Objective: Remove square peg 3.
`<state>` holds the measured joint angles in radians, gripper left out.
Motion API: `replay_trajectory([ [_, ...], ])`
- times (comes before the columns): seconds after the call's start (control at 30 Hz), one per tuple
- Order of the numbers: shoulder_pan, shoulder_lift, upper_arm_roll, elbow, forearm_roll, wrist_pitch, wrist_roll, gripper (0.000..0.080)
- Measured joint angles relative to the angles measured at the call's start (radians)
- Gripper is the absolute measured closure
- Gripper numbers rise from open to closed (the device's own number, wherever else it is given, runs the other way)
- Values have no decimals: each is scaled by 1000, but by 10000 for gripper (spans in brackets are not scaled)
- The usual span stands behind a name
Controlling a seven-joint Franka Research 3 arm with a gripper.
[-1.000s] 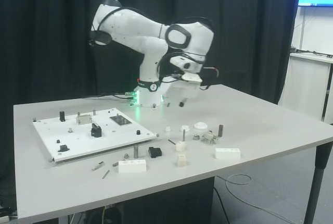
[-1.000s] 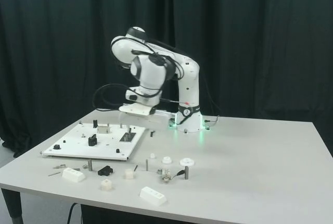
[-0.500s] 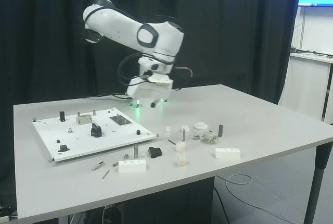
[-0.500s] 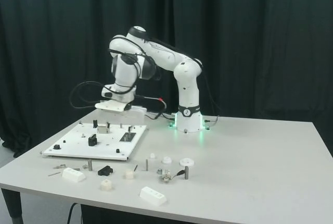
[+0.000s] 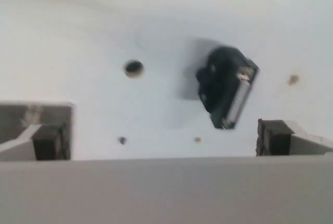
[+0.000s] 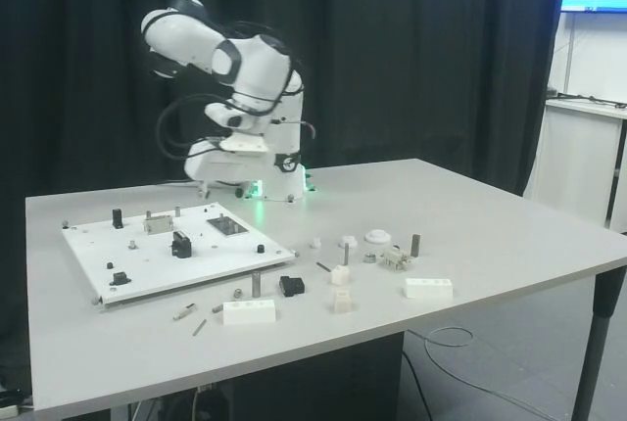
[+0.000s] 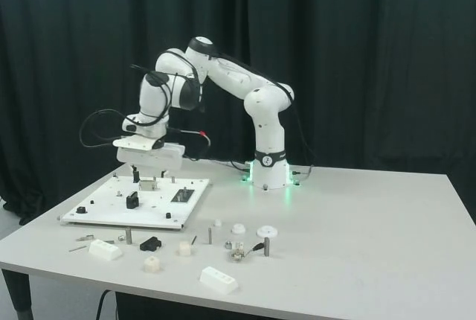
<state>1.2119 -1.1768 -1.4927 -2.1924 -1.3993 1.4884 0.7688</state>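
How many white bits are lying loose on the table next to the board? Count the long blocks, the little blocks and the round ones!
Long blocks: 2
Little blocks: 2
Round bits: 3
Total: 7

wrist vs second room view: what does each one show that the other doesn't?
Wrist only: the gripper with jaws open and nothing between them, close above the black part, and small holes in the white board.
Second room only: the whole arm, its base, the grey table, and the loose parts in front of the board.
Both: the white board and that black part standing on it.
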Motion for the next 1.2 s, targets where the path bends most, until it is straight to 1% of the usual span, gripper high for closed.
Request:
replay_trajectory([
  [0.17,-69,-8,-6,0,-14,15,-66,3],
  [0.37,-146,-27,-16,0,-31,24,-140,3],
  [0.57,-218,-42,-34,0,-44,42,-212,3],
  [0.83,-304,-44,-63,0,-46,79,-297,3],
  [1.03,-358,-48,-80,-3,-46,93,-346,3],
  [1.2,-400,-56,-89,-11,-46,94,-376,3],
])
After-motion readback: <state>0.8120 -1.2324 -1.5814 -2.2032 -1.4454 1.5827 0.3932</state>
